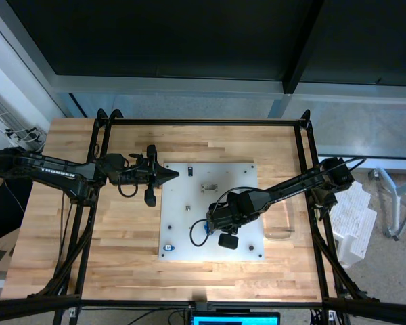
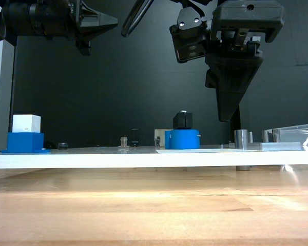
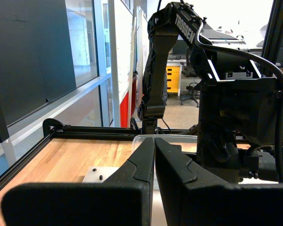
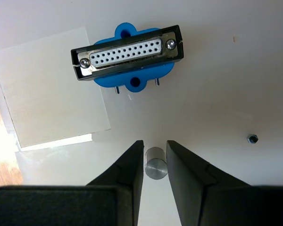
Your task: Remove the 16mm cylinder and place in the container
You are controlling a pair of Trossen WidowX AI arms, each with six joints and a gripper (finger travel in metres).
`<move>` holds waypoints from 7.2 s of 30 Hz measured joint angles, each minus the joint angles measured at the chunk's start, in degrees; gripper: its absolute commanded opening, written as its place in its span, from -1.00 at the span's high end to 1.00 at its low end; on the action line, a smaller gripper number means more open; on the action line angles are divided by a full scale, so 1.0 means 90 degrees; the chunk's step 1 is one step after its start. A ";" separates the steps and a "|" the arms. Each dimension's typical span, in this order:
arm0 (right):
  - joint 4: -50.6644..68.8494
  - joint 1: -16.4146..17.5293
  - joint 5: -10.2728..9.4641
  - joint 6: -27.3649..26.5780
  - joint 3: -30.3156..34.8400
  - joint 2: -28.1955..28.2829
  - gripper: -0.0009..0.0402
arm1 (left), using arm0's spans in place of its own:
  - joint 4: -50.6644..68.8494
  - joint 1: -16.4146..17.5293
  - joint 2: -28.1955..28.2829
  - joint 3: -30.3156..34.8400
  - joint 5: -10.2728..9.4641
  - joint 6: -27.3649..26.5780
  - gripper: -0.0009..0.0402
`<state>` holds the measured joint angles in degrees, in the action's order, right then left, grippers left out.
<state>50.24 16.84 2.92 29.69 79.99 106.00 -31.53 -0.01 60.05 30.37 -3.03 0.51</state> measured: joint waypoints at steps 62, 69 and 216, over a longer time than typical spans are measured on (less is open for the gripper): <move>-0.0520 0.0194 0.0134 -0.0189 -0.0721 0.0056 0.82 | 0.0000 0.0000 0.0002 -0.0002 0.0000 0.0000 0.96; -0.0520 0.0194 0.0134 -0.0189 -0.0721 0.0056 0.95 | 0.0000 0.0000 0.0002 0.0000 0.0002 0.0000 0.96; -0.9182 -0.2718 -0.1231 -0.3116 -0.4889 -0.4515 0.96 | 0.0000 0.0000 0.0000 -0.0002 0.0000 -0.0002 0.96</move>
<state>-32.40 -7.62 -8.16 1.65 35.99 65.36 -31.53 -0.01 60.05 30.35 -3.03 0.49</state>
